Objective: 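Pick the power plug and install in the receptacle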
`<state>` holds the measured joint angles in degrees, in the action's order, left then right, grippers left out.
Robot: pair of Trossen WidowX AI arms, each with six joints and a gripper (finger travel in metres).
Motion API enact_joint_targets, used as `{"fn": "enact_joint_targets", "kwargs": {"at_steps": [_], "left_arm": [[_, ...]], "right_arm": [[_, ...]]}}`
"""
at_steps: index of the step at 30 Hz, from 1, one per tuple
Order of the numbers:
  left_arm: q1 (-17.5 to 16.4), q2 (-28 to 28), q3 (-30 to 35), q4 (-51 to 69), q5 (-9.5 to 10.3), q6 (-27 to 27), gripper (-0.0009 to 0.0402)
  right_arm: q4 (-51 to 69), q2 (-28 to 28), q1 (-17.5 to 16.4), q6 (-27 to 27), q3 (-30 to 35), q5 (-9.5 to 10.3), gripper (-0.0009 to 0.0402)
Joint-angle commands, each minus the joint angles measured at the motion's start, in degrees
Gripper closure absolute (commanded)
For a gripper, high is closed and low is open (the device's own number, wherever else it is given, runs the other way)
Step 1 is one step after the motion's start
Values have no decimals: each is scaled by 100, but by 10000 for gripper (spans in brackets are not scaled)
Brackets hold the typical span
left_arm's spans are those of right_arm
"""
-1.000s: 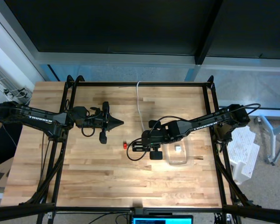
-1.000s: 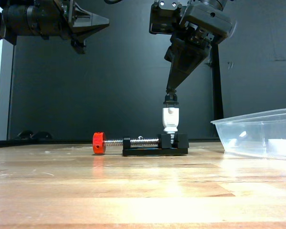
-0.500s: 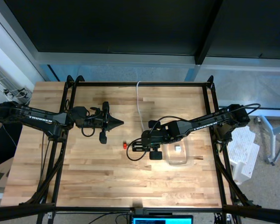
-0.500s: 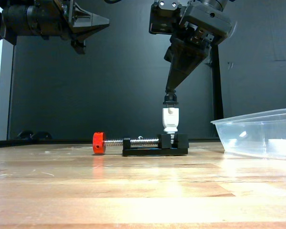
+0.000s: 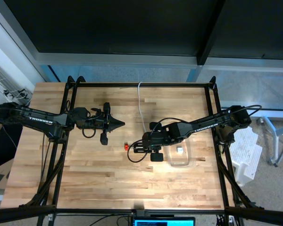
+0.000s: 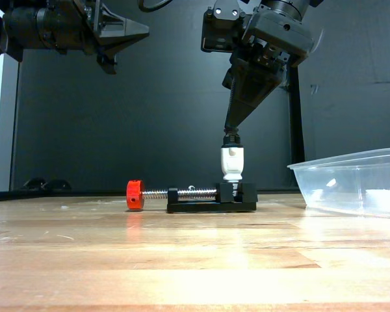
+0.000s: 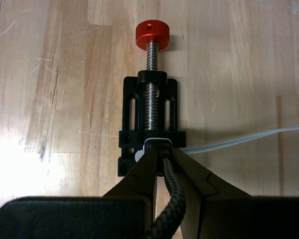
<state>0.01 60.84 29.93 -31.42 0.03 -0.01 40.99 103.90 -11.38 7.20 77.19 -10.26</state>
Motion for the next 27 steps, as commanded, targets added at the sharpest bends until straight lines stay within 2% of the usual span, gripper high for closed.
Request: {"fn": "enact_joint_targets", "kwargs": {"at_steps": [1, 6, 20, 27], "left_arm": [[0, 2, 2, 2, 0, 0, 393], [0, 2, 2, 4, 0, 2, 393], [0, 2, 2, 0, 0, 2, 393], [0, 2, 2, 2, 0, 0, 393]], "right_arm": [[22, 20, -2, 2, -33, 22, 392], [26, -94, 0, -2, -33, 26, 372], [-13, -356, 0, -2, -33, 37, 250], [127, -627, 0, -2, -33, 107, 220]]}}
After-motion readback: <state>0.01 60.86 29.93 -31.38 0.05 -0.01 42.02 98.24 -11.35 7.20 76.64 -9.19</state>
